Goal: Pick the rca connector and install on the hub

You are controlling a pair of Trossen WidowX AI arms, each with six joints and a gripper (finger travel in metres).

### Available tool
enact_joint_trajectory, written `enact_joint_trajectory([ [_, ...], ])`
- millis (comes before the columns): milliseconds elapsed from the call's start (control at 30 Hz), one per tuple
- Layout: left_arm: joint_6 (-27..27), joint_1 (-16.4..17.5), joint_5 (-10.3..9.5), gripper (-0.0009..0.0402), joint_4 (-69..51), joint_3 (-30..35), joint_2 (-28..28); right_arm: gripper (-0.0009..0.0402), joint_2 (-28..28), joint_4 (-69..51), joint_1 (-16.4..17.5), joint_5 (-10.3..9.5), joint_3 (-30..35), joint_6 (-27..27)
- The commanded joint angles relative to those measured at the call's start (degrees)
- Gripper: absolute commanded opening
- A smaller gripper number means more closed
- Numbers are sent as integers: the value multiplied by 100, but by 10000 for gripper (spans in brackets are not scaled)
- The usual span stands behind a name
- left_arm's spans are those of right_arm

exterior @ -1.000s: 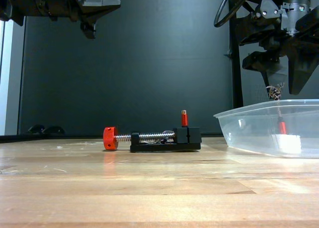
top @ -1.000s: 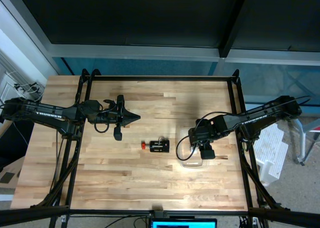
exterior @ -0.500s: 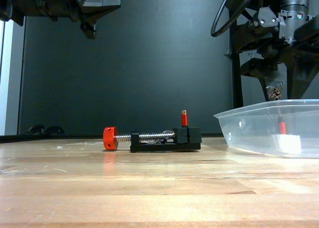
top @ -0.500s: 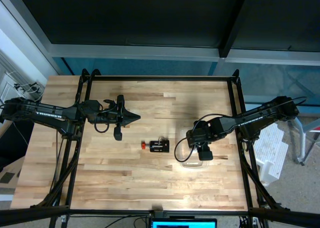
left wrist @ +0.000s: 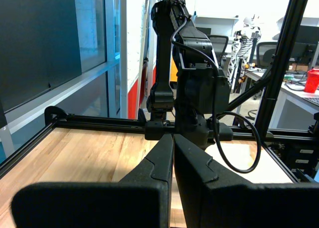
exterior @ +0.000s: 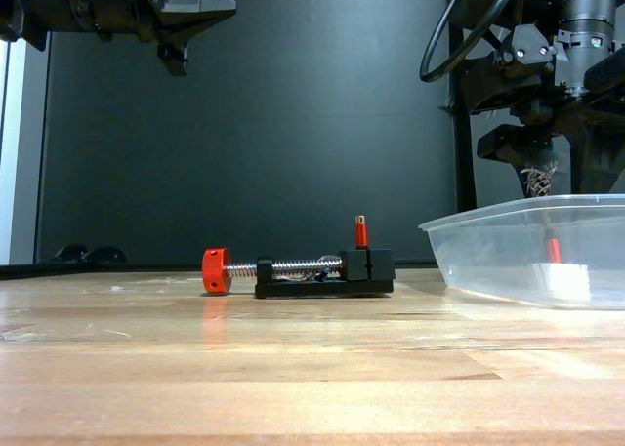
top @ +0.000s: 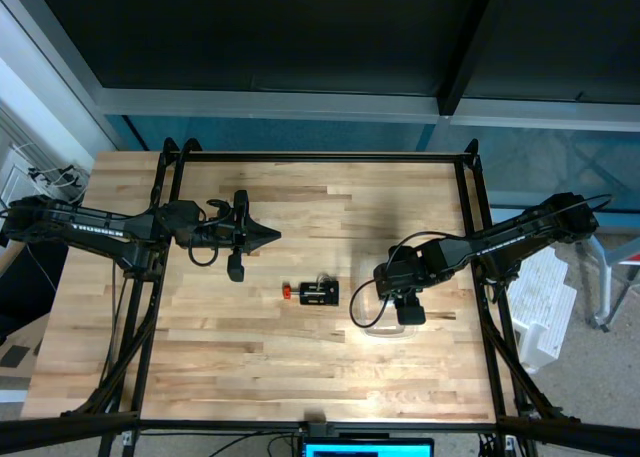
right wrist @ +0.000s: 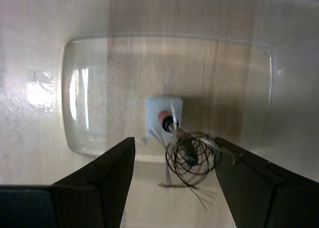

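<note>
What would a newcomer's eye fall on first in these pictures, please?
Probably the right gripper, open and poised above the clear plastic tray, where a white cube holds what looks like the rca connector, red-ringed and dark. Next comes the black hub with its red knob, lying mid-table left of the tray, while the left gripper, shut, hangs high over the table's left part.
</note>
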Motion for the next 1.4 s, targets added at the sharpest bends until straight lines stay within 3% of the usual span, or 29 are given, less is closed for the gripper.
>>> enact_joint_trajectory([
  [33, 2, 0, 0, 0, 2, 2, 2, 211, -2, 46, 15, 13, -28, 26],
  [767, 2, 0, 0, 0, 2, 2, 2, 142, 295, 404, 57, 13, -48, 48],
  [1400, 2, 0, 0, 0, 2, 2, 2, 36, 295, 420, 79, 15, -50, 52],
])
